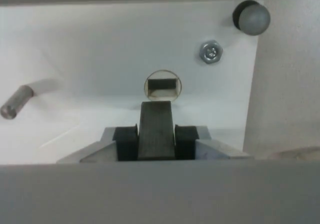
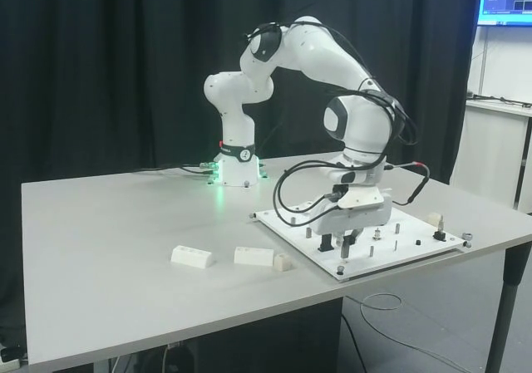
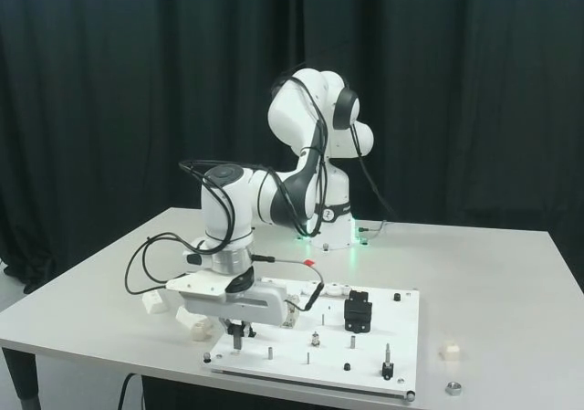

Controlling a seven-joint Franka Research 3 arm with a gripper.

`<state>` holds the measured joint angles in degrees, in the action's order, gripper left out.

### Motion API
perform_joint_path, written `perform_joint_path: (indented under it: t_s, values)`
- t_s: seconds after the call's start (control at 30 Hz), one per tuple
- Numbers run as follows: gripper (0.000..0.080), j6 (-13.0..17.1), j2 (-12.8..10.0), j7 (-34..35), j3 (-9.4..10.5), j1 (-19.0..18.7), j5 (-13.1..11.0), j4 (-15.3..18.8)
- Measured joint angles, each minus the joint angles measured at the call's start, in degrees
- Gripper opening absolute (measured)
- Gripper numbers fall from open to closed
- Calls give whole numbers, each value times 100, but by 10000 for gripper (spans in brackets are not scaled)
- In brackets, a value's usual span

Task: Insert square peg 4.

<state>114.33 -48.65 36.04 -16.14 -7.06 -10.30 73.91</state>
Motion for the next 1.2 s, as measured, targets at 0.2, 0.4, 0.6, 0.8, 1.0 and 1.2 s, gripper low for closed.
perform_joint_path:
  t_s: [0.2, 0.4, 0.6, 0.8, 1.0, 1.2]
  values:
    - [154, 29, -21, 0, 1, 18, -41, -4]
    - [154, 53, -51, 0, 7, 27, -55, -21]
    - [154, 101, -78, 0, 9, 34, -55, -33]
    - [154, 103, -84, -1, 10, 38, -55, -43]
    - [154, 103, -87, -1, 10, 40, -55, -50]
    - [154, 118, -106, -1, 10, 50, -55, -81]
